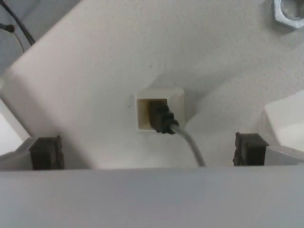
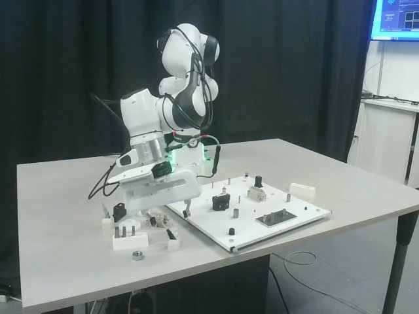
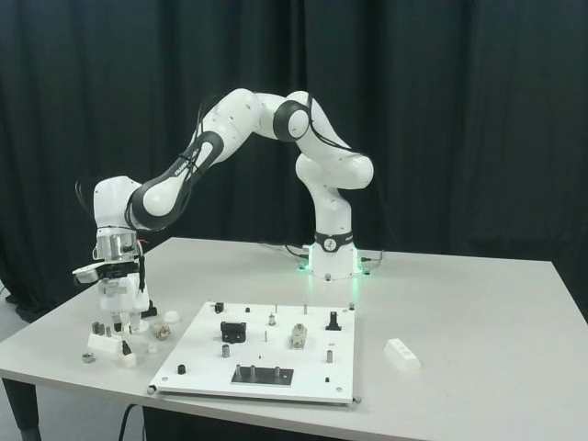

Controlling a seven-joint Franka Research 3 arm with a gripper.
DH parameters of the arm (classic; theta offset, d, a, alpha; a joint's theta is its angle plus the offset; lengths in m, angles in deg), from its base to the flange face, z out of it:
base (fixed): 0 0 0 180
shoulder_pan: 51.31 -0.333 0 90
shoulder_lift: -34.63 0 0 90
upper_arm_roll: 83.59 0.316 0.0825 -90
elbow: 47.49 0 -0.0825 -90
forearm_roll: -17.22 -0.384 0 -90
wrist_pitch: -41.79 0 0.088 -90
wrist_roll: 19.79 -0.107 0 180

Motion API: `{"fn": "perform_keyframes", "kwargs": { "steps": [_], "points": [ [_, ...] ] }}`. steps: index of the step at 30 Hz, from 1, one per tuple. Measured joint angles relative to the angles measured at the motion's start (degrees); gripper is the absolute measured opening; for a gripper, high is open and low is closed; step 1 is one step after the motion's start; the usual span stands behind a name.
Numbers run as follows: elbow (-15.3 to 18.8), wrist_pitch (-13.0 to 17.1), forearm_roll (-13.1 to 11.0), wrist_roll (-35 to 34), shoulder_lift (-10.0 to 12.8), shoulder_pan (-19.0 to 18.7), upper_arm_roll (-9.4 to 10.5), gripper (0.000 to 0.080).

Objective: Pick USB.

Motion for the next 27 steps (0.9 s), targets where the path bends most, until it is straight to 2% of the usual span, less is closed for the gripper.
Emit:
{"fn": "perform_keyframes", "kwargs": {
  "steps": [13, 23, 24, 27],
  "points": [
    [-0.04, 2.41, -0.55, 0.09, 1.47, 0.00, 0.60, 0.0800],
    [-0.05, 2.63, -0.55, 3.35, 1.81, 0.17, 0.62, 0.0800],
    [-0.05, 2.63, -0.55, 3.56, 1.82, 0.22, 0.62, 0.0708],
    [-0.05, 2.63, -0.55, 3.62, 1.83, 0.38, 0.62, 0.0708]
  ]
}}
